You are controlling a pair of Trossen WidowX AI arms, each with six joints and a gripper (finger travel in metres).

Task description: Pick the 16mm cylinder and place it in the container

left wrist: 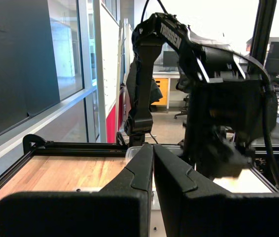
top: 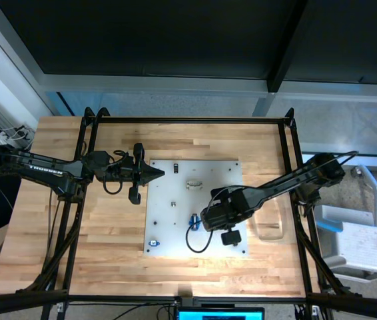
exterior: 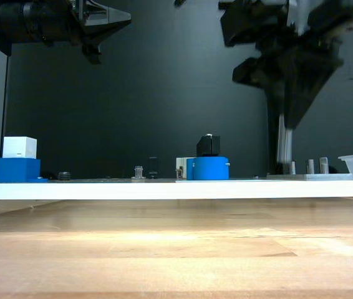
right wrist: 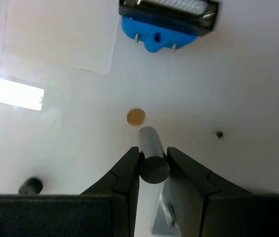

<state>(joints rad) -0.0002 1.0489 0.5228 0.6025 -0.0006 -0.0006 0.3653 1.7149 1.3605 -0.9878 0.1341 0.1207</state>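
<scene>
The right arm is stretched inward over the flat white board [top: 175, 227], with the right gripper [right wrist: 153, 157] pointed down. The left arm is held level above the board's left edge, and the left gripper [left wrist: 153, 163] is pressed together on nothing. On the wooden table [top: 108, 267], just beside the board, a clear, round-cornered container [top: 269, 224] is laid. The 16mm cylinder [right wrist: 151, 145], smooth, dark grey and upright, is pinched between the right gripper's black fingertips over the board.

Left end effector [top: 160, 173] raised, closed; right end effector [right wrist: 153, 152] pointing down, clamped
</scene>
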